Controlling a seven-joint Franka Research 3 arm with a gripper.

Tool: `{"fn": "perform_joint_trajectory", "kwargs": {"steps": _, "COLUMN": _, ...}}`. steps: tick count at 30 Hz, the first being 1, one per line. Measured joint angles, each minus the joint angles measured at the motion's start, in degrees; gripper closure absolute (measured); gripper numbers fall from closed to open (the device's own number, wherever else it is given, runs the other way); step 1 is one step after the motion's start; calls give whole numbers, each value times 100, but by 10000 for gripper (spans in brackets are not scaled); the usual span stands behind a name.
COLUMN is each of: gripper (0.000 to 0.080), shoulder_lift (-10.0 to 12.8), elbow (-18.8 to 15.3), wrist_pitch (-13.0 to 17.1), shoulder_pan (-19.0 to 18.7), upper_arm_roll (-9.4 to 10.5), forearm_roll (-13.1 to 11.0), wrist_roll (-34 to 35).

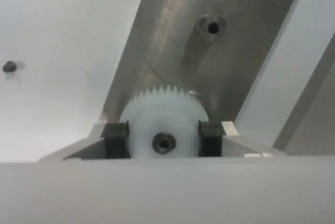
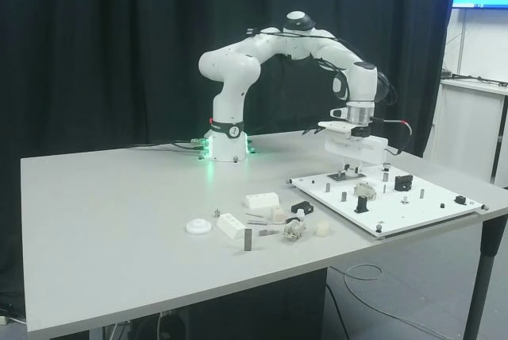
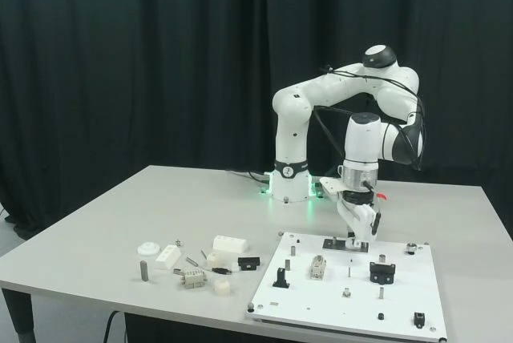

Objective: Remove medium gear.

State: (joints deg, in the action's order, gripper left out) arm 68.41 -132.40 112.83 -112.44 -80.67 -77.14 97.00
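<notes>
Black fingers (image 1: 115, 137) closed against both sides of the white medium gear (image 1: 163, 122), gear held just above a grey metal plate (image 1: 209, 51), plate lying on the white board (image 2: 389, 197) at the grey worktop (image 2: 111, 197) edge

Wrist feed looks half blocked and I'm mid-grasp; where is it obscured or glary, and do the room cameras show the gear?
Wrist view: a pale blurred band covers the lower part, cutting off the bottom of the white toothed plastic gear; soft sheen on the grey metal plate, teeth legible. First room view: the hand hides the gear; green glow at the arm's base. Second room view: even light, the gear cannot be made out.
</notes>
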Motion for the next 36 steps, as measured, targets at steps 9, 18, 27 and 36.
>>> {"fn": "perform_joint_trajectory", "kwargs": {"steps": 9, "gripper": 523, "shoulder_lift": -2, "elbow": 1, "wrist_pitch": -3, "shoulder_pan": -2, "upper_arm_roll": -7, "forearm_roll": 6, "wrist_roll": 0}}
{"fn": "perform_joint_trajectory", "kwargs": {"steps": 18, "gripper": 523, "shoulder_lift": -3, "elbow": 1, "wrist_pitch": -7, "shoulder_pan": -4, "upper_arm_roll": -10, "forearm_roll": 15, "wrist_roll": 0}}
{"fn": "perform_joint_trajectory", "kwargs": {"steps": 27, "gripper": 524, "shoulder_lift": -3, "elbow": 1, "wrist_pitch": -7, "shoulder_pan": -5, "upper_arm_roll": -11, "forearm_roll": 20, "wrist_roll": -9}}
{"fn": "perform_joint_trajectory", "kwargs": {"steps": 36, "gripper": 524, "shoulder_lift": -4, "elbow": 0, "wrist_pitch": -7, "shoulder_pan": -6, "upper_arm_roll": -17, "forearm_roll": 20, "wrist_roll": -123}}
